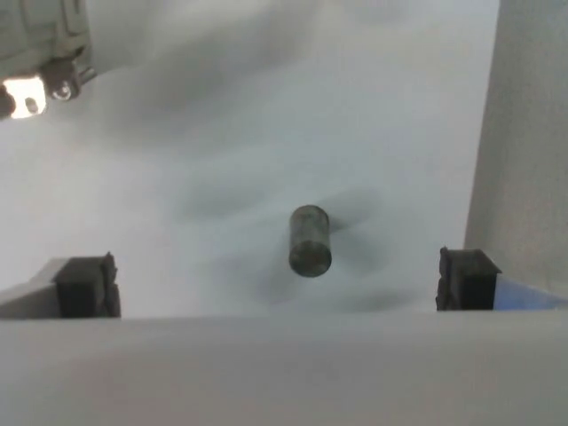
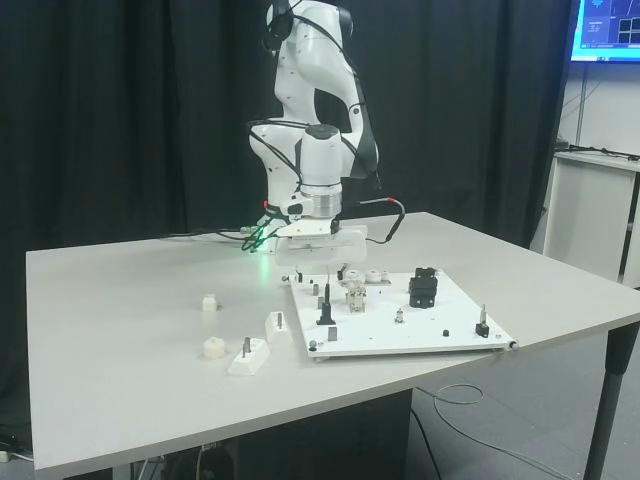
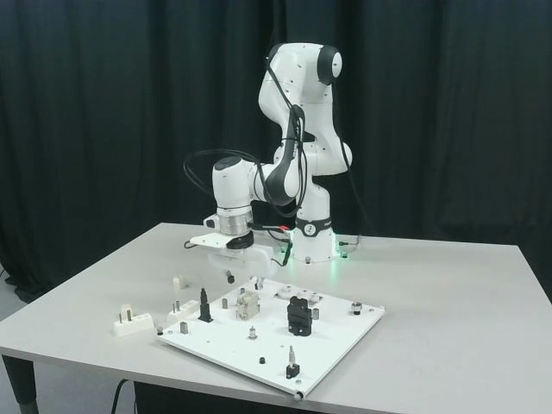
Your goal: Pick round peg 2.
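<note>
A short dark grey round peg point(image 1: 310, 240) stands upright on the white board point(image 1: 266, 133). My gripper point(image 1: 277, 286) hangs above it, open, and the peg sits in the gap between the two black fingertips point(image 1: 87, 286) without touching either. In the first room view the gripper point(image 2: 320, 272) hovers low over the board's point(image 2: 420, 335) back corner nearest the arm's base. The second room view shows the same: the gripper point(image 3: 243, 278) is just above the board's point(image 3: 332, 345) far edge. The peg is too small to pick out surely in either room view.
The board's edge point(image 1: 484, 133) runs close beside the peg, with the grey table point(image 1: 532, 133) beyond it. A metal fixture point(image 1: 44, 75) stands further off. A black block point(image 2: 423, 288) and several small parts stand on the board. White blocks point(image 2: 250, 357) lie on the table.
</note>
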Tool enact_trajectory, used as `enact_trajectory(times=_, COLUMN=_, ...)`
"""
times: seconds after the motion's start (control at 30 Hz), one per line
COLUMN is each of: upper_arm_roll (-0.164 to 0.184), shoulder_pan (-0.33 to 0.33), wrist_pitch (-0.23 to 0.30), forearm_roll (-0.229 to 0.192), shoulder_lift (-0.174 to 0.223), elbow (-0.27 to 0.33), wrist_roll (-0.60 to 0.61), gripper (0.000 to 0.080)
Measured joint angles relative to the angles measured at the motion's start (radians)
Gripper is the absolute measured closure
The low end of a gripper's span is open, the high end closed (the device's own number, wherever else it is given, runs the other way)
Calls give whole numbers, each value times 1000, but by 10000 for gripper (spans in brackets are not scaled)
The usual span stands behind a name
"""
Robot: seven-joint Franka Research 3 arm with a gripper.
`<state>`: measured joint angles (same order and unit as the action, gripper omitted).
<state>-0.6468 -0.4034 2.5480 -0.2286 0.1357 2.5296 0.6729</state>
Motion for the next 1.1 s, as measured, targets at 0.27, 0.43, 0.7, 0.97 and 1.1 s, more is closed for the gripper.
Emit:
enact_trajectory(times=0.27, upper_arm_roll=0, shoulder_pan=0, wrist_pitch=1, forearm_roll=0, shoulder_lift=0, elbow=0, wrist_roll=0, gripper=3)
enact_trajectory(times=0.43, upper_arm_roll=0, shoulder_pan=0, wrist_pitch=4, forearm_roll=0, shoulder_lift=1, elbow=0, wrist_roll=0, gripper=3)
enact_trajectory(times=0.7, upper_arm_roll=0, shoulder_pan=0, wrist_pitch=13, forearm_roll=0, shoulder_lift=4, elbow=0, wrist_roll=0, gripper=3)
enact_trajectory(times=0.97, upper_arm_roll=0, shoulder_pan=0, wrist_pitch=18, forearm_roll=0, shoulder_lift=7, elbow=-2, wrist_roll=0, gripper=3)
enact_trajectory(times=1.1, upper_arm_roll=0, shoulder_pan=0, wrist_pitch=22, forearm_roll=0, shoulder_lift=9, elbow=-4, wrist_roll=0, gripper=3)
